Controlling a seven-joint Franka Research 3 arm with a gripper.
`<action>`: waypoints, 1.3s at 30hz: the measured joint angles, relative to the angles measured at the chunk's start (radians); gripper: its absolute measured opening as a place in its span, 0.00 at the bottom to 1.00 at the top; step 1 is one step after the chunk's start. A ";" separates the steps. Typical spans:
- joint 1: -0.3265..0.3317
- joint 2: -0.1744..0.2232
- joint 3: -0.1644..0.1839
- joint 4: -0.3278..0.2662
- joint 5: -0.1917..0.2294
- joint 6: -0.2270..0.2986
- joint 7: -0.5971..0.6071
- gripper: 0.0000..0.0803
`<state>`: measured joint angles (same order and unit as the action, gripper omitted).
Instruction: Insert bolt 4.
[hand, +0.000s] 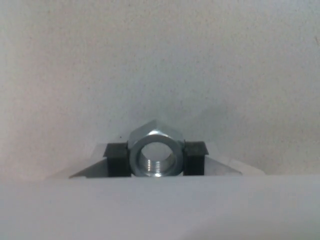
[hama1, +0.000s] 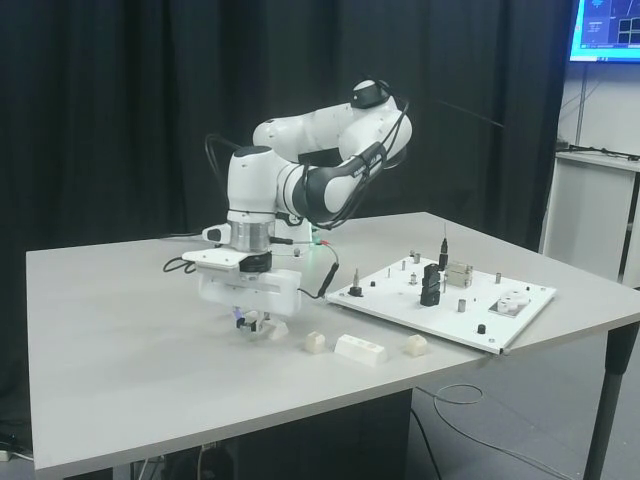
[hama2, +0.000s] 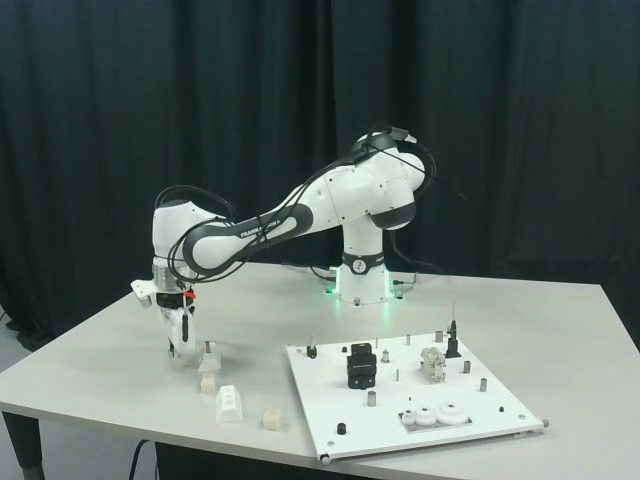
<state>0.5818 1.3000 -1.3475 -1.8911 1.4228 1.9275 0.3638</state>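
In the wrist view a grey metal hex part (hand: 156, 152) with a threaded bore sits between my two black finger pads (hand: 118, 160), which press on its two sides. My gripper (hand: 156, 160) is shut on it. The room views show the gripper (hama1: 250, 320) (hama2: 181, 346) low over the grey table (hama1: 120, 330) at its left side, just beside a small white holder block (hama1: 274, 328) (hama2: 209, 357). The part itself is too small to make out in the room views. A blurred white surface fills the near edge of the wrist view.
Three more white blocks (hama1: 314, 341) (hama1: 361, 348) (hama1: 415, 345) lie in a row near the table's front edge. A white task board (hama1: 520, 325) (hama2: 330, 400) with pegs, black fixtures and white gears stands to the right. The arm's base (hama2: 360, 280) is behind.
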 joint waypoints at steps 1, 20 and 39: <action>0.000 0.000 -0.001 0.000 0.000 0.000 0.000 0.28; 0.001 0.000 -0.009 0.004 0.005 0.000 0.000 0.28; 0.008 -0.002 -0.046 0.062 0.007 -0.056 0.000 0.28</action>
<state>0.5901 1.2984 -1.3933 -1.8289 1.4300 1.8714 0.3638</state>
